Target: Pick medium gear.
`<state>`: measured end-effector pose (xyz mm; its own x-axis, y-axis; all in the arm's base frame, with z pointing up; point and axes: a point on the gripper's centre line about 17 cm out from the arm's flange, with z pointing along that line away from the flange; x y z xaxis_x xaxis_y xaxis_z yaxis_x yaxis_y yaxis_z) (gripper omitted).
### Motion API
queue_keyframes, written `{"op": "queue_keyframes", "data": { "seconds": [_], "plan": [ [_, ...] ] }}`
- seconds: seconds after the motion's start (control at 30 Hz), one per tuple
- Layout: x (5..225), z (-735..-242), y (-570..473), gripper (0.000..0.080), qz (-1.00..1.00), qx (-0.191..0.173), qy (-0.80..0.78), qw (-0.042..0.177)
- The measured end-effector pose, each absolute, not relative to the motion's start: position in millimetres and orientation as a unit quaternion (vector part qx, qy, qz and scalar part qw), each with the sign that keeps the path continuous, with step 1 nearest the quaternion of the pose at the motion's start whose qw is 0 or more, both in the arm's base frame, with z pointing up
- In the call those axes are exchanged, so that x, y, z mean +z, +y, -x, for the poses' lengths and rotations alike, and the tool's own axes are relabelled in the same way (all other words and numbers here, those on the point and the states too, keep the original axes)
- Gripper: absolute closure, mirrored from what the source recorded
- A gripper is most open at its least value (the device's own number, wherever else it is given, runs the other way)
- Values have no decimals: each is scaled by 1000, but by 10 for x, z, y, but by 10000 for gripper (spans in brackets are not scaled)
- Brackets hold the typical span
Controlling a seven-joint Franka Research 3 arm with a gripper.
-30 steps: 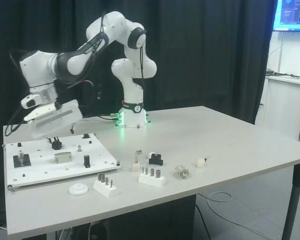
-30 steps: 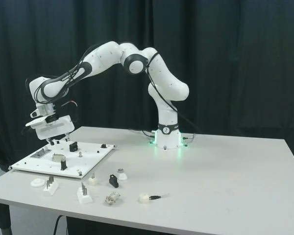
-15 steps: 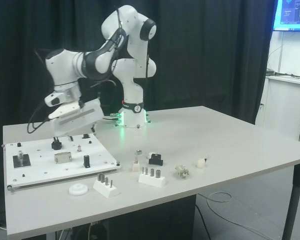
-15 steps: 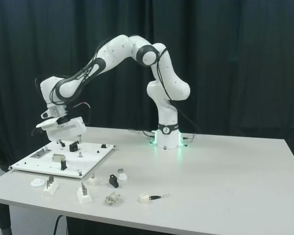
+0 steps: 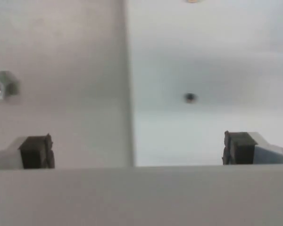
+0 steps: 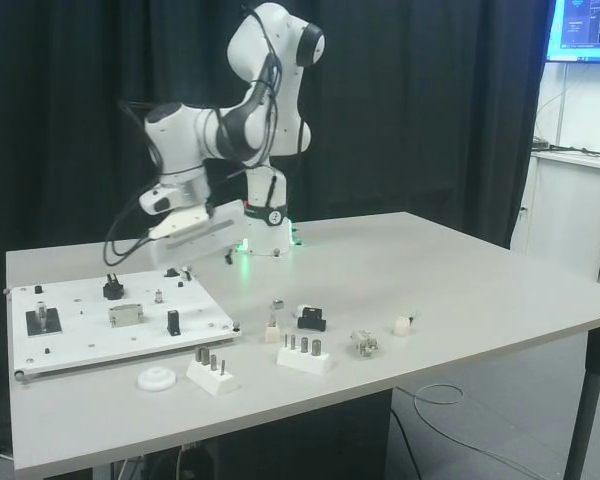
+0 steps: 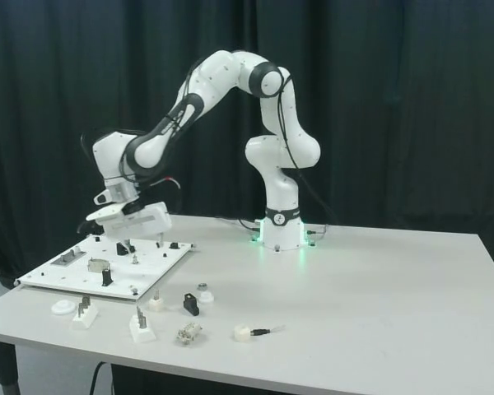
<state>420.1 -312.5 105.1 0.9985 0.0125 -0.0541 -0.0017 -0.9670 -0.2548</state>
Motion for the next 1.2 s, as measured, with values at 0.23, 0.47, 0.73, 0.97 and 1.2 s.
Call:
{"op": "queue_keyframes", "data": {
  "seconds": [0.23, 0.47, 0.73, 0.97, 1.2],
  "plan": [
    [985, -4223, -2665, 3, 991, 28, 0, 128],
    [929, -4269, -2253, 3, 993, 23, 5, 118],
    [868, -4348, -1927, 3, 996, 14, 17, 91],
    [801, -4451, -1765, 3, 997, -1, 33, 64],
    [739, -4540, -1638, 3, 998, -16, 45, 44]
  ]
}}
